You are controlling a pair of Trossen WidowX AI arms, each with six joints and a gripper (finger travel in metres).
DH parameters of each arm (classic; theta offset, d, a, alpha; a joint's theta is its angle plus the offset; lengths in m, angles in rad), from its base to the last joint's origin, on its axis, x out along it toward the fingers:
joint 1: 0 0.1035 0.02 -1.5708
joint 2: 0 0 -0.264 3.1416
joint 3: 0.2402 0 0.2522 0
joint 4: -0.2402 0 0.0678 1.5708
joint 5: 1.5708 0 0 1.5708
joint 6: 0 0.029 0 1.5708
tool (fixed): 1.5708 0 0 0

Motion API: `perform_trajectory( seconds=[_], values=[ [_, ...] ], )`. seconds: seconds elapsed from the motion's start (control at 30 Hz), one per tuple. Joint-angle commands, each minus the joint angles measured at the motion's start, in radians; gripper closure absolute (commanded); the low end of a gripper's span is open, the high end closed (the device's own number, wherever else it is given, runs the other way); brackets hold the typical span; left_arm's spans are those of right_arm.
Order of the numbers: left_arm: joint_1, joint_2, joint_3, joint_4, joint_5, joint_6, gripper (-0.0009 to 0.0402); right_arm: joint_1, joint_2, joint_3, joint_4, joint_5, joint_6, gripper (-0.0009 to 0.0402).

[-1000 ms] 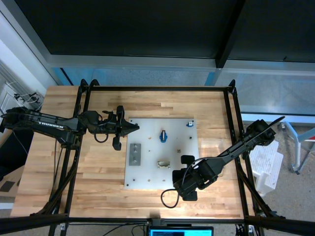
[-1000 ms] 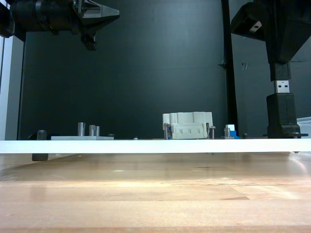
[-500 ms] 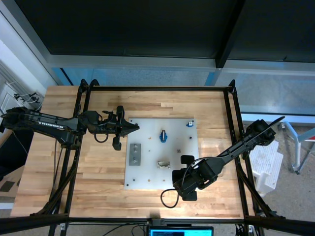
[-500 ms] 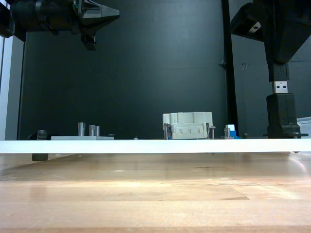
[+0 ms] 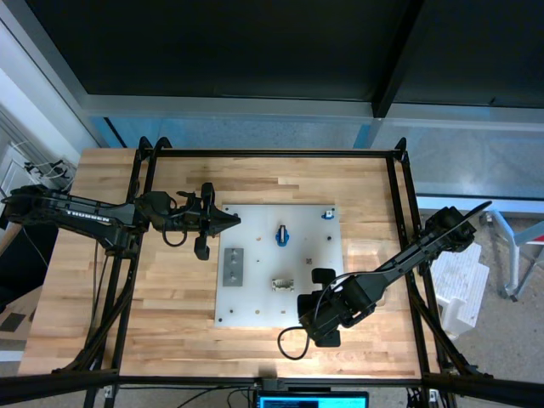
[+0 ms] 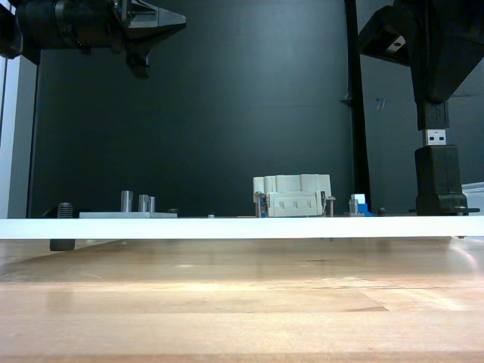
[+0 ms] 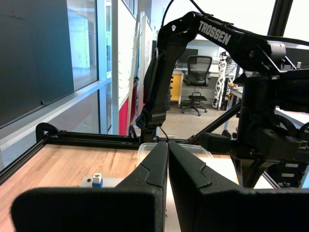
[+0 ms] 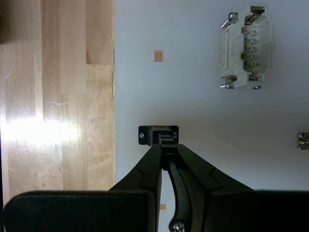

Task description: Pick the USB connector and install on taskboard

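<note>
**Right gripper (image 8: pixel 165 148) clamped on the small black USB connector (image 6: pixel 436 136), silver metal tip down, over a black upright socket block (image 6: pixel 440 181) on the large flat white square taskboard (image 6: pixel 227 227).**

The USB connector stands upright, its black body pinched between the two fingers and its silver tip meeting the socket block's mouth. Less silver shows than a second ago, so the plug has sunk a little into the socket block. The socket block stands close to the taskboard's near edge, with the light wooden table (image 8: pixel 58 121) just beside it. Bare white panel lies around it, and the beige multi-pin socket (image 8: pixel 245 48) is well apart. The left gripper (image 5: pixel 233 220), fingers pressed together on nothing, hangs high over the taskboard's far left part, well apart from the work.
</note>
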Motion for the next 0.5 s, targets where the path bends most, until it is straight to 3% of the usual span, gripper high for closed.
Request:
perform_trajectory(
  seconds=[0.03,0.17,0.5],
  values=[
    [0.0,0.0,0.0,0.0,0.0,0.0,0.0393,0.0,0.0,-0.007,0.011,0.001,-0.002,0.0393],
    [0.0,0.0,0.0,0.0,0.0,0.0,0.0393,0.0,0.0,-0.035,0.049,-0.018,-0.002,0.0393],
    [0.0,0.0,0.0,0.0,0.0,0.0,0.0393,0.0,0.0,-0.075,0.071,-0.017,-0.001,0.0393]
  ],
)
